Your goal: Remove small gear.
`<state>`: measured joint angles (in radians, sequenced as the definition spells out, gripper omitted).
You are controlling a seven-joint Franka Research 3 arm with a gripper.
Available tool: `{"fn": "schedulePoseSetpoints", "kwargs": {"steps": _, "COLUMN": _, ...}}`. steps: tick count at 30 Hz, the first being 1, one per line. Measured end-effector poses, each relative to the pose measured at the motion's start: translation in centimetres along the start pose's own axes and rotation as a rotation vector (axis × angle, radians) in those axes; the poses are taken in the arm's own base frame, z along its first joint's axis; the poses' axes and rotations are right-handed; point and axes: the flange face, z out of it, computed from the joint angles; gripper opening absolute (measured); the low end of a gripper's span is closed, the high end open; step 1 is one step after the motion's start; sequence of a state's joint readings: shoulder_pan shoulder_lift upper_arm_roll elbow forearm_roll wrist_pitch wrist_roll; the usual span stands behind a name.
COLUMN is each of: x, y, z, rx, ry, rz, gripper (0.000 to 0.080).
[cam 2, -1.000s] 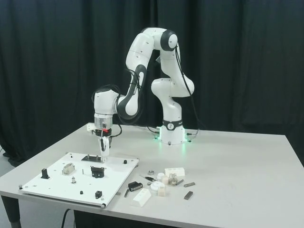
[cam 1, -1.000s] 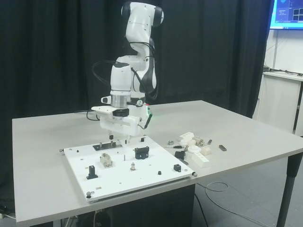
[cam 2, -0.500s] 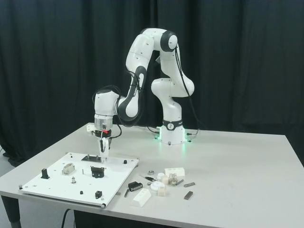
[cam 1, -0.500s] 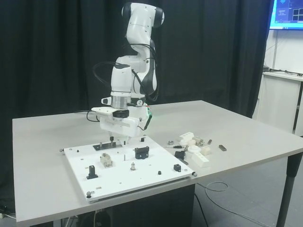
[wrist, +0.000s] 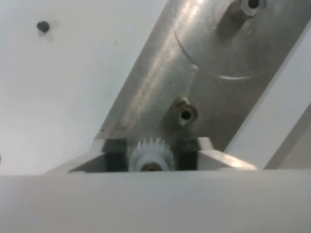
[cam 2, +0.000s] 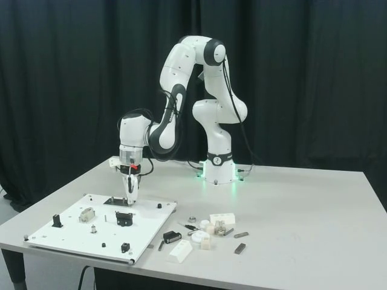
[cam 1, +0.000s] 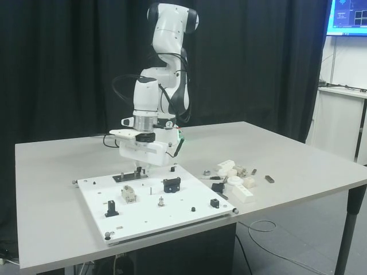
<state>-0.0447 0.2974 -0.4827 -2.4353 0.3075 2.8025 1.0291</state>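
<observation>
small gear (wrist: 151,156) | pinched between the 2 fingers of gripper (wrist: 151,162) | risen off metal plate (wrist: 204,92) since 1 s ago | removal underway

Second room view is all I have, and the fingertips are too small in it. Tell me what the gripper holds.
Observer: The wrist view shows the small gear, white and toothed, clamped between the black pads of the gripper.
Operator: Report where the gear sits against its peg.
Observer: It is off it. The nearest peg on the grey metal plate stands bare, apart from the gear.
Operator: List anything else on that plate.
Observer: One more peg, cut off at the picture's edge. The part that shows carries no gear.
</observation>
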Motion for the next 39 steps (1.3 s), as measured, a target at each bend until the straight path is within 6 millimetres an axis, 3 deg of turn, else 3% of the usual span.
{"fn": "schedulePoseSetpoints", "kwargs": {"steps": 1, "x": 0.02, "y": -0.03, "z": -0.06, "rx": 0.002, "ry": 0.0, "rz": -0.001, "gripper": 0.035}}
{"fn": "schedulePoseSetpoints", "kwargs": {"steps": 2, "x": 0.0, "y": -0.03, "z": -0.11, "rx": 0.001, "ry": -0.001, "rz": -0.004, "gripper": 0.0189}}
{"fn": "schedulePoseSetpoints", "kwargs": {"steps": 7, "x": 0.0, "y": -0.03, "z": -0.11, "rx": 0.001, "ry": -0.001, "rz": -0.022, "gripper": 0.0189}}
{"fn": "schedulePoseSetpoints", "kwargs": {"steps": 8, "x": 0.0, "y": -0.03, "z": -0.11, "rx": 0.001, "ry": -0.001, "rz": -0.027, "gripper": 0.0145}}
{"fn": "schedulePoseSetpoints", "kwargs": {"steps": 39, "x": 0.06, "y": -0.02, "z": -0.2, "rx": 0.001, "ry": -0.003, "rz": -0.063, "gripper": 0.0145}}
